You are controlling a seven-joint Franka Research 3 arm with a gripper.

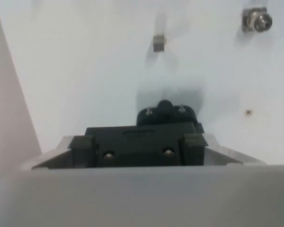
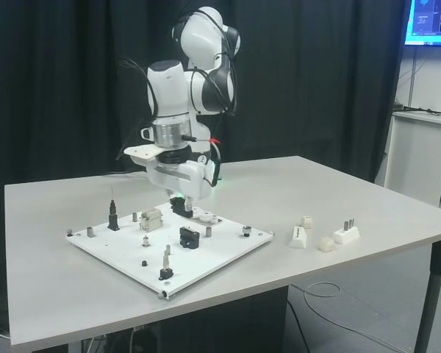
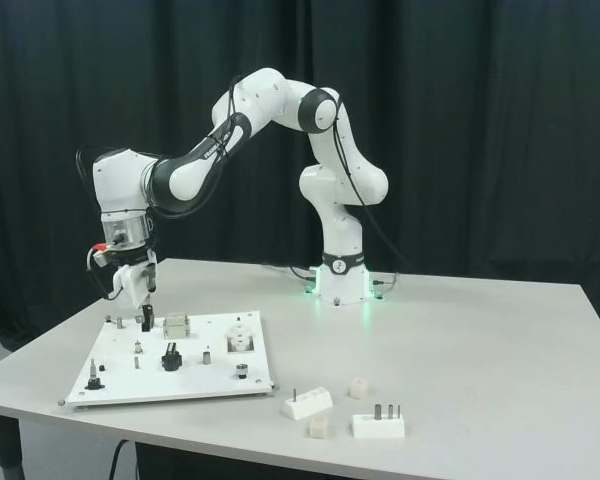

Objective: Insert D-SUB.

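Note:
My gripper (image 1: 138, 150) is shut on a black D-SUB connector (image 1: 142, 137), which sits between the two black pads (image 1: 80, 149). The connector's rounded back with two small screws (image 1: 165, 111) points down at the white board (image 1: 85, 71). In the first room view the gripper (image 2: 182, 208) hangs just over the back part of the white board (image 2: 228, 250). Its held connector is close to the surface, and I cannot tell if it touches. In the second room view the gripper (image 3: 145, 318) stands over the board's far left part. A black fitting (image 2: 189, 237) stands on the board, nearer the front than the gripper.
The board carries several small pegs, a grey block (image 2: 151, 219) and a white round part (image 2: 203, 215). A metal round socket (image 1: 256, 20) and a small grey peg (image 1: 158, 42) lie beyond the connector. Loose white parts (image 2: 345, 234) lie on the grey table beside the board.

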